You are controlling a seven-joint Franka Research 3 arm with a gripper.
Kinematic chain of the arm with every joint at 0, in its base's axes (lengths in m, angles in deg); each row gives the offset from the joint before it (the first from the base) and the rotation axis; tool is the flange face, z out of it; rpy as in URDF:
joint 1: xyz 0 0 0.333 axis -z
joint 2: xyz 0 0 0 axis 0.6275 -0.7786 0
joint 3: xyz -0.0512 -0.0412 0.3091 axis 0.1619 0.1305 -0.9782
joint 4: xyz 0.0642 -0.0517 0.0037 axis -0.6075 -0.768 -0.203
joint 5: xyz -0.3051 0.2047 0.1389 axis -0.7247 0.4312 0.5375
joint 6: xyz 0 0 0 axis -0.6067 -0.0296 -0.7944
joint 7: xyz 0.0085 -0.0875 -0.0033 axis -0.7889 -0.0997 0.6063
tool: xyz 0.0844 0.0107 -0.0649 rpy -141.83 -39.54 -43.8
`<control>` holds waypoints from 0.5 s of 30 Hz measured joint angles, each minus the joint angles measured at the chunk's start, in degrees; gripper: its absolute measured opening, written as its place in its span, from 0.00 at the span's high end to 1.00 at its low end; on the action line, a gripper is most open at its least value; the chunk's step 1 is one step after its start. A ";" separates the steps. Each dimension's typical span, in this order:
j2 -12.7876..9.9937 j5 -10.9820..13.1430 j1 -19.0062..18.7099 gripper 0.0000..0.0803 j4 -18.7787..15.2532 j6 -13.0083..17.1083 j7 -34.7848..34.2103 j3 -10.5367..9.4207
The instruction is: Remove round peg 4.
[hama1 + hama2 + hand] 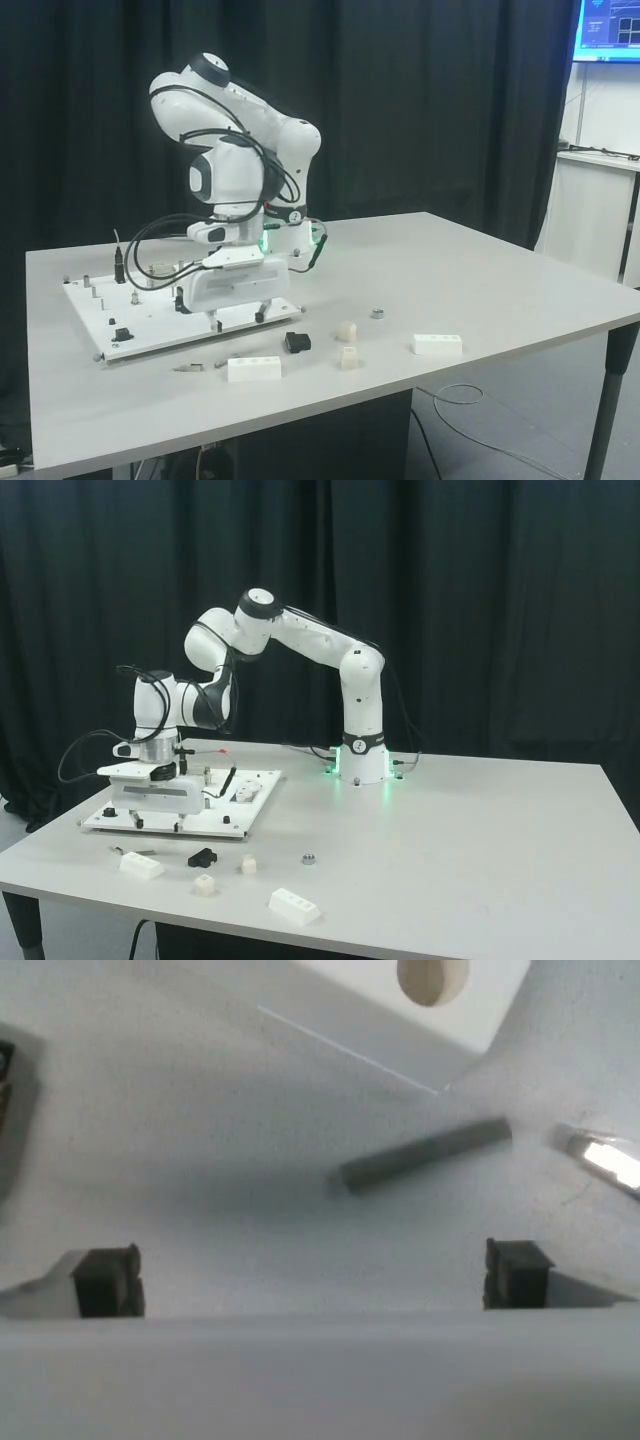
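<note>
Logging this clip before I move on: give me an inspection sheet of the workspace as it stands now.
Surface: grey table, white board at one end.
Job's things: grey round peg lying flat on the table, not in the gripper.
Clutter: white blocks, black part, small ring loose on the table.
Gripper: gripper open, hovering above the peg.
Cables: black cables along the arm; one under the table.
Surroundings: black curtain, screen.
</note>
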 joint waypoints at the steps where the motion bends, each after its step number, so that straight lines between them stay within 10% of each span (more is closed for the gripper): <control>1: -0.08 0.00 -0.03 0.17 0.00 -0.09 -0.09 -0.09; 15: -1.12 0.11 -0.08 0.01 0.00 -3.62 -1.14 -2.51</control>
